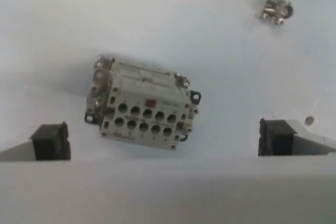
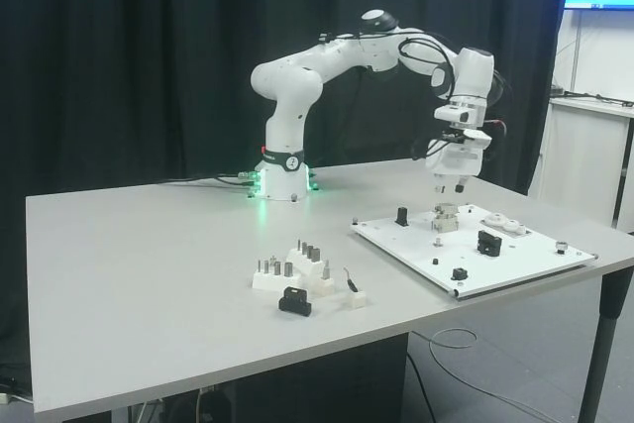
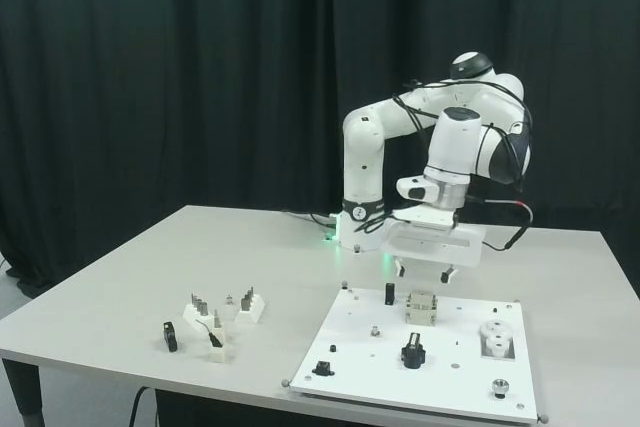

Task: Insert waterproof.

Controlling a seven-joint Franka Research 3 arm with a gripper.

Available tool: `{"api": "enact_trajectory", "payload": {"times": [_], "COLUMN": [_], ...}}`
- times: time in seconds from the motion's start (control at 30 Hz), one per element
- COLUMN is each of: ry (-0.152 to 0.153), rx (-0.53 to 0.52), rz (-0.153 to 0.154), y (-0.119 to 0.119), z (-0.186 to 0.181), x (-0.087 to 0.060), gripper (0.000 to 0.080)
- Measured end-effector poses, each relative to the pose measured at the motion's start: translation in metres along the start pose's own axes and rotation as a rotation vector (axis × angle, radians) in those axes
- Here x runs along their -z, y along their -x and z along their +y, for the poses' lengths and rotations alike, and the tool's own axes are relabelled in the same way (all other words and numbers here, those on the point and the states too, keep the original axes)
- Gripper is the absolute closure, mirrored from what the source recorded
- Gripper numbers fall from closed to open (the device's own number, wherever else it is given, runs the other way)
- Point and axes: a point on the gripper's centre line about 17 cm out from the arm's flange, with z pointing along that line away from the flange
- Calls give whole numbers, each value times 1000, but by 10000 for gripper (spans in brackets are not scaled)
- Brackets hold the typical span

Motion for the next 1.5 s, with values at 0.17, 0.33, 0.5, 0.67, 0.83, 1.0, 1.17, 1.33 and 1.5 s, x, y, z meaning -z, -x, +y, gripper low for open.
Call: {"api": "enact_trajectory", "payload": {"times": [0.17, 0.33, 0.5, 0.67, 0.83, 1.0, 1.17, 1.33, 1.5], "ry": [-15, -15, -14, -11, -9, -10, -14, -20, -21], "rx": [-135, -199, -218, -230, -231, -232, -226, -227, -226], "rz": [3, 1, -2, -7, -15, -23, -37, -54, -61], "y": [-3, -4, -5, -4, -2, 1, 4, 8, 10], "z": [4, 13, 23, 32, 38, 43, 44, 43, 42], "x": [-1, -3, -4, -6, -8, -11, -15, -19, -22], "gripper": [3, 3, 3, 3, 3, 3, 3, 3, 3]}}
